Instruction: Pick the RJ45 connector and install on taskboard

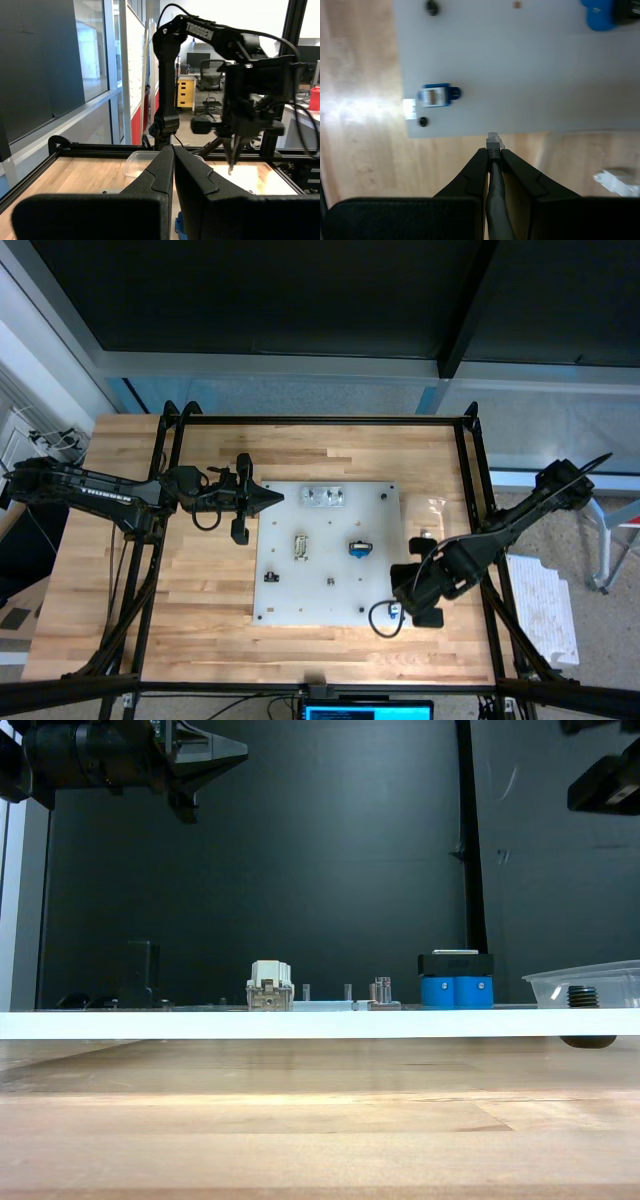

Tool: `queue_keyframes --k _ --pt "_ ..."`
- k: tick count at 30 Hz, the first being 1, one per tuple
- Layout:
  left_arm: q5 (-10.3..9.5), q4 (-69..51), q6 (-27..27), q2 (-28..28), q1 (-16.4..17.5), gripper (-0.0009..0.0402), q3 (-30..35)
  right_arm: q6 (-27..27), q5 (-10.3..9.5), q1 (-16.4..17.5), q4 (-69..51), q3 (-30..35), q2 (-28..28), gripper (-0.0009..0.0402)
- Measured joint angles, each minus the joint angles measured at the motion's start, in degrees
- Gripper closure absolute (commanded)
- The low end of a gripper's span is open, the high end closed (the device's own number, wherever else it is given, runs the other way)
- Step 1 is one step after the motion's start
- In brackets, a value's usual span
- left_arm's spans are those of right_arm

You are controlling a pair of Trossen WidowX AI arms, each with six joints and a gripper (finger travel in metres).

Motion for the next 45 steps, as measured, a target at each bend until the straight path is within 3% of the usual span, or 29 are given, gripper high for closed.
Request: queue_keyframes --k 16,38,45 --pt "0.0 -0.02 -0.02 0.0 0.0 0.0393 -0.02 2.56 0.04 2.08 -0.37 7.72 8.55 0.0393" --pt "0.0 -0.02 0.0 0.0 0.0 0.0393 0.0 2.47 0.11 2.69 0.7 9.77 12.81 0.0393" --pt "0.0 -0.02 -0.02 0.0 0.0 0.0393 0.0 2.49 1.11 2.71 0.76 9.31 12.81 0.0393"
